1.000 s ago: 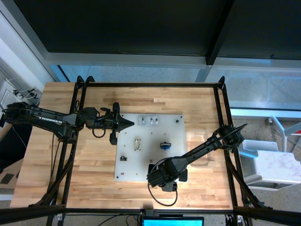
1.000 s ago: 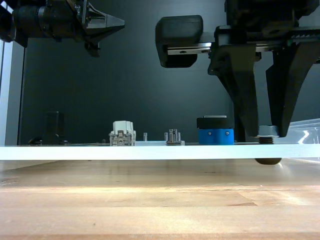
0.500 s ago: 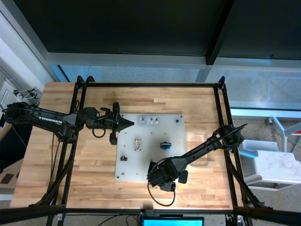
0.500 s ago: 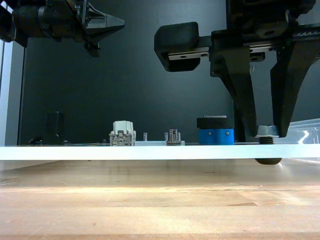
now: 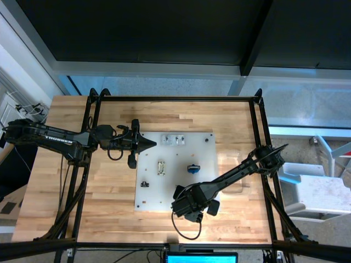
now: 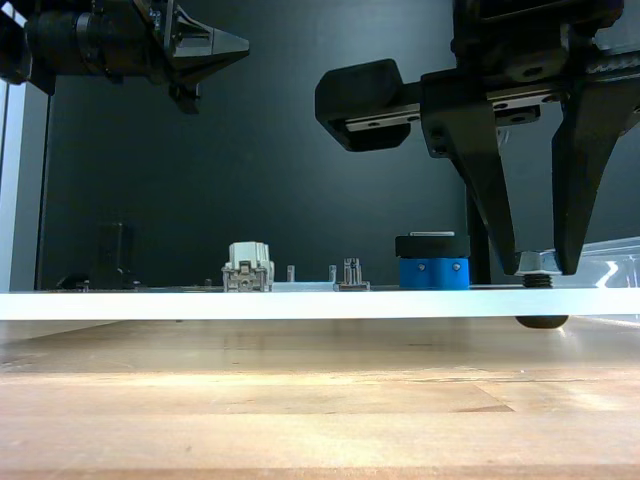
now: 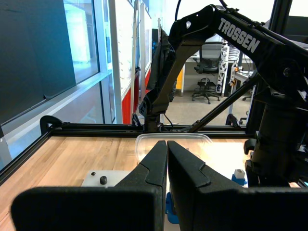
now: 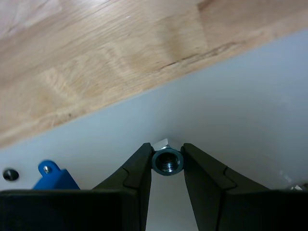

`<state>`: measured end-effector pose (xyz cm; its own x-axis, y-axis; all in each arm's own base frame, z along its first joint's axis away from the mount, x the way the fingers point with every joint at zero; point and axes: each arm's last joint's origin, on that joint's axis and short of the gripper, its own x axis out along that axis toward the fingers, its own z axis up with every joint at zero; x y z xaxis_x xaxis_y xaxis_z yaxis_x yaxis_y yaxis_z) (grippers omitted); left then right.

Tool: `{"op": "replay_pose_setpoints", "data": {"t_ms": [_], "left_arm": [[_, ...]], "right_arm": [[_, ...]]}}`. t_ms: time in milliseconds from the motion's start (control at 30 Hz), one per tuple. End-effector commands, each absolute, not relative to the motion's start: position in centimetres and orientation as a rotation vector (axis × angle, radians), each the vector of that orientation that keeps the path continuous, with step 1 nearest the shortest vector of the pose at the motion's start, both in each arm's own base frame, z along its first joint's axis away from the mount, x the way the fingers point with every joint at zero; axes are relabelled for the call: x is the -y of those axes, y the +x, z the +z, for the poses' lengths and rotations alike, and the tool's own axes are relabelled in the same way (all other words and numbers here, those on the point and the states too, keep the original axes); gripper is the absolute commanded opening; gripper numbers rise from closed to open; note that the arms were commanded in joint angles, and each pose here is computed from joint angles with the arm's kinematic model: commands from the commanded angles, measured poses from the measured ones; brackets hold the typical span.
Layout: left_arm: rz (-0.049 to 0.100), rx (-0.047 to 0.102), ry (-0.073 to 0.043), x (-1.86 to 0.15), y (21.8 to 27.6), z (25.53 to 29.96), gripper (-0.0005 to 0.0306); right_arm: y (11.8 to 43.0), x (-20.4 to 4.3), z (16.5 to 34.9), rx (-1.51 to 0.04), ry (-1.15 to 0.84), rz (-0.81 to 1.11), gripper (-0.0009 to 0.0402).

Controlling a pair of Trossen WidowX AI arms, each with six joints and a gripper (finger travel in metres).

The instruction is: Pick the M12 fastener and fasten on the M12 threads

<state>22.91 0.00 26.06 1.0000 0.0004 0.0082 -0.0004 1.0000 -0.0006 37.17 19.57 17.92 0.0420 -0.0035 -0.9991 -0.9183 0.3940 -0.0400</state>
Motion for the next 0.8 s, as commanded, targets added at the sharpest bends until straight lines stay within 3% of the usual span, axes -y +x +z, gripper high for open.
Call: {"op": "replay_pose_setpoints", "data": {"t_ms": [33, 800], "left_arm": [[0.0, 0.008, -0.001, 0.0, 22.92, 26.05, 0.0], [0.001, 0.008, -0.001, -0.01, 22.92, 26.05, 0.0]], "right_arm": [[37.17, -19.56, 17.8, -1.374, -0.849, 0.81, 0.0029], [37.5, -18.97, 17.78, -1.524, -0.161, 0.144, 0.0029]]}}
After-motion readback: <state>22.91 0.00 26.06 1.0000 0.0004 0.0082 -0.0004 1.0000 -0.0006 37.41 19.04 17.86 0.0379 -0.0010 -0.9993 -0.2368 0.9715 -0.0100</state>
